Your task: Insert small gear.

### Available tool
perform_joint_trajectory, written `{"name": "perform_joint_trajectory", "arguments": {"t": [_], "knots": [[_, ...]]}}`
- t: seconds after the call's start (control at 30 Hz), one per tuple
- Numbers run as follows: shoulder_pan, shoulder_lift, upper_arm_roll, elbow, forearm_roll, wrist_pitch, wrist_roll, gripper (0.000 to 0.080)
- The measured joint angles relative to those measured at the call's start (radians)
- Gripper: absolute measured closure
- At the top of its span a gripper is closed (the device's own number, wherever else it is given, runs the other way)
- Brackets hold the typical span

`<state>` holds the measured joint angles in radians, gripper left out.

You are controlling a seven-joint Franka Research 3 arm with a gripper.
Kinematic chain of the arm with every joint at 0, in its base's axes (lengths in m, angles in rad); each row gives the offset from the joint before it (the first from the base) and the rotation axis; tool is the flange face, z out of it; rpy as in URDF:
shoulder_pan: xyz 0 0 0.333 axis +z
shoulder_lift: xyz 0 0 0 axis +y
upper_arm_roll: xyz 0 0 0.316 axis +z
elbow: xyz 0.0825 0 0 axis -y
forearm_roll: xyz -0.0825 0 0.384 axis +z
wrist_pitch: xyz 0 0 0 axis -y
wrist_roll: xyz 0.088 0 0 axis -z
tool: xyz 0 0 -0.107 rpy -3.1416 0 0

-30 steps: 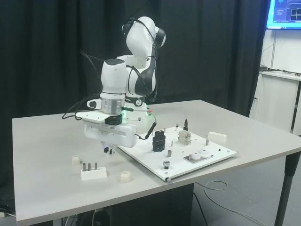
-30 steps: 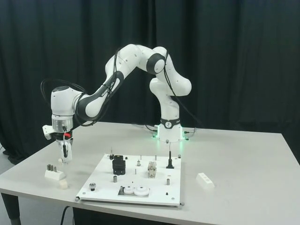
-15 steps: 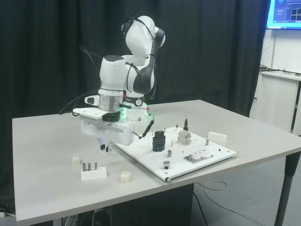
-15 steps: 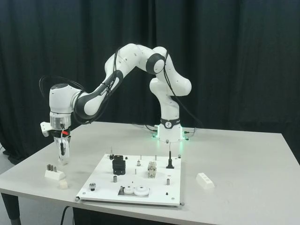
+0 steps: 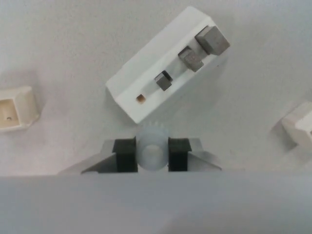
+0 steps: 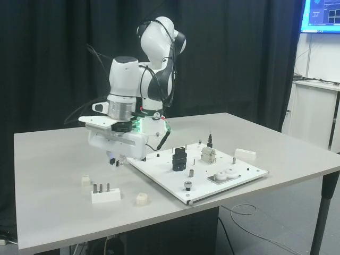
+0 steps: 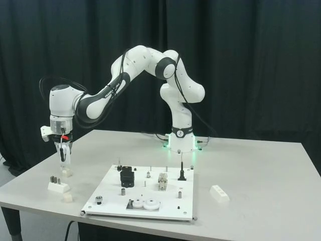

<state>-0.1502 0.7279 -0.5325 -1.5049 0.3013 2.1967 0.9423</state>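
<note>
While the gripper (image 5: 151,155) hangs above the table with its fingers closed on the toothed rim of the small gear (image 5: 151,146), the white peg holder (image 5: 165,73) lies at its twelve o'clock, and the gear looks light, stiff and slippery.

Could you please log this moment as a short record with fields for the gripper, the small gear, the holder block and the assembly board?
gripper: shut on the small gear, raised above the table
small gear: white, toothed, clamped between both fingers
holder block: white, on the grey table, pegs standing in it
assembly board: white, two white gears already seated near its front edge
</note>
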Motion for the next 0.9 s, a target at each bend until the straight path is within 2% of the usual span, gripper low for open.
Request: {"name": "perform_joint_trajectory", "arguments": {"t": [0.43, 0.9], "knots": [[0.002, 0.0, 0.006, 0.02, 0.004, -0.021, 0.062, 0.0672], [0.029, 0.0, 0.059, 0.051, 0.014, -0.038, 0.217, 0.0672]]}}
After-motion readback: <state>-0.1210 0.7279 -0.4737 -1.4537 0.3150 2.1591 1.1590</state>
